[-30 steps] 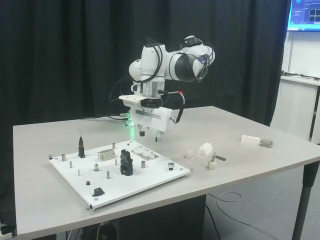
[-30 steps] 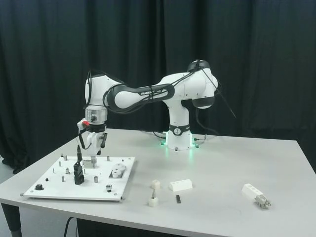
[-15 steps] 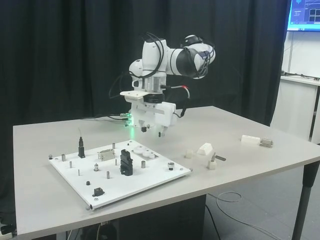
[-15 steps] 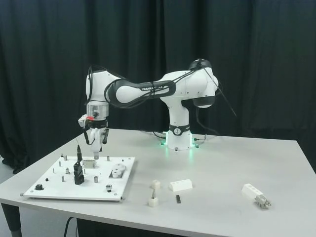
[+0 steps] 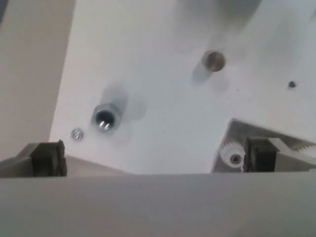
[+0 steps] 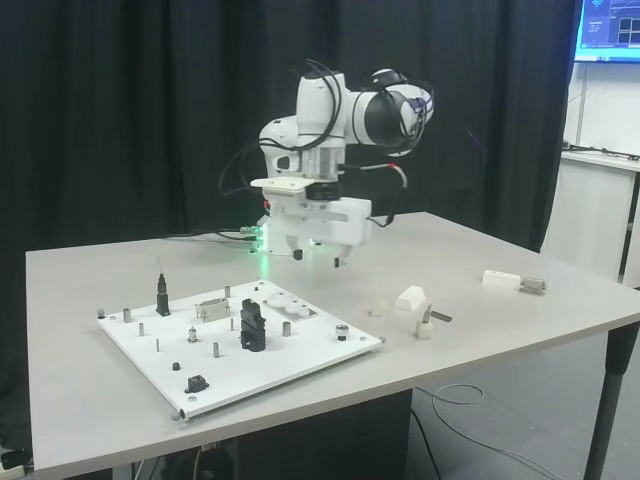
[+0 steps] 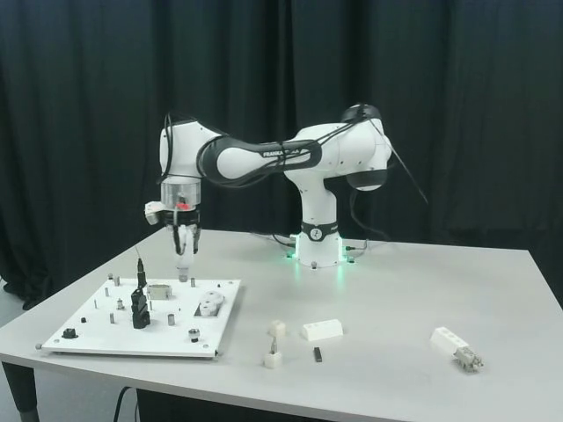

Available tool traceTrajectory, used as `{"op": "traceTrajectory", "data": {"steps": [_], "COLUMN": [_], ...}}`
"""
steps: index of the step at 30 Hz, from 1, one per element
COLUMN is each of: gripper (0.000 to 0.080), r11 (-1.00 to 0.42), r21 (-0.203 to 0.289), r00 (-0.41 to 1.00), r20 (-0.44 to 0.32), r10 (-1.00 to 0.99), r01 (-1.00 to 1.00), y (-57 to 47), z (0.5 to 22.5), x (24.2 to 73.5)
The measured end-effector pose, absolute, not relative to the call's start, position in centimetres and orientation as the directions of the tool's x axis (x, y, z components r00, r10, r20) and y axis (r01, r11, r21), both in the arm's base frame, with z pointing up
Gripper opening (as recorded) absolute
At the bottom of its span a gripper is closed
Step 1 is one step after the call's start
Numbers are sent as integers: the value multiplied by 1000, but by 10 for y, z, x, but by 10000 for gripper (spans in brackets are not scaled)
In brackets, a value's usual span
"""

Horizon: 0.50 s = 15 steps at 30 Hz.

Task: Pick Ethernet.

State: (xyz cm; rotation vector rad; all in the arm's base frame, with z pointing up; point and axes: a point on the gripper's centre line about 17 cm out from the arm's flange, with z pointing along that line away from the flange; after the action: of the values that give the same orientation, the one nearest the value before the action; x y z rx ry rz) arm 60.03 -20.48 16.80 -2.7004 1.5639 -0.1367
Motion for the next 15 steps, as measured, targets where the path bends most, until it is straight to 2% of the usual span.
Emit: {"op": "traceTrajectory", "data": {"steps": [15], "gripper": [800], "r11": [-768], "r21": [-61], "r00": [764], "r20": [70], "r10": [-641], "r01": [-638], "y": [-135], "z": [177], "x": [636]}}
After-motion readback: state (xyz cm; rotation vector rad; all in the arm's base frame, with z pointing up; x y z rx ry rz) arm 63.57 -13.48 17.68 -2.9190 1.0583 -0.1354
